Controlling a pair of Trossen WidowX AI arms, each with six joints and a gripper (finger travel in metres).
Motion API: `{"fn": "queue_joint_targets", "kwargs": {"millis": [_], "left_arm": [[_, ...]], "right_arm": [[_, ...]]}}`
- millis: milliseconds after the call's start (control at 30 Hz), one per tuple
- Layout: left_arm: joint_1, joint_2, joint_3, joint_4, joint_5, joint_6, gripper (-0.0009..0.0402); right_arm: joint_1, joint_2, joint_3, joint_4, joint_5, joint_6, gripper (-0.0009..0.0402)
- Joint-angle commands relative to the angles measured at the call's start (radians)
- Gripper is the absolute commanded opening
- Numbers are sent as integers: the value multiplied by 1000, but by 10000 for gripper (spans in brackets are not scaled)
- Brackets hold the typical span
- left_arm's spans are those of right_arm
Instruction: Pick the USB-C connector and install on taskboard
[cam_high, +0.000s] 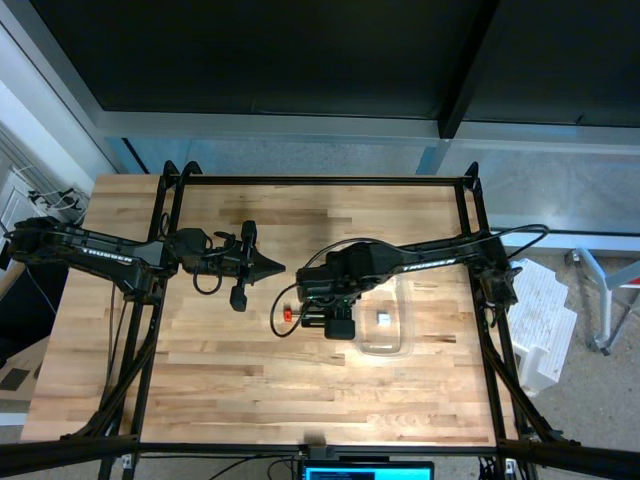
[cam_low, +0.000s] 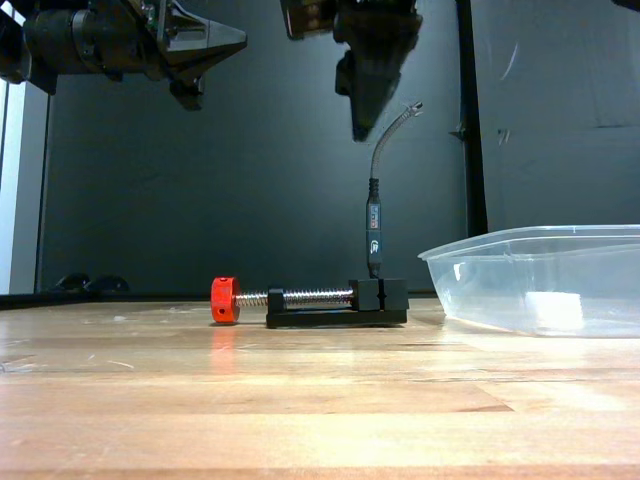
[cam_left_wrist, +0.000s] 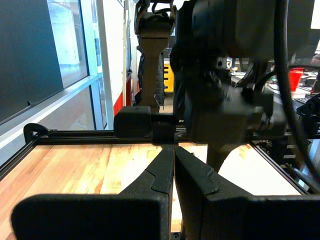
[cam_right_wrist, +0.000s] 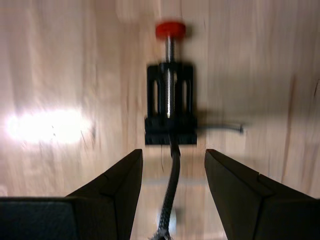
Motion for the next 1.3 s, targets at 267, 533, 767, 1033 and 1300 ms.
{"fn": "queue_joint_targets", "kwargs": {"millis": [267,533,767,1033,1300], "left_arm": [[0,0,0,0,0,0,0],[0,0,0,0,0,0,0],[0,0,0,0,0,0,0],[0,0,0,0,0,0,0],[0,0,0,0,0,0,0]], "right_arm": [[-5,-221,-300,349,7,-31,171],[-10,-403,-572,663,14,-34,171],[-14,-542,-769,926,89,-48,168],[-53,-663,-946,1176,87,-48,125],[-79,-744,-1083,1366,87,-75,70]]}}
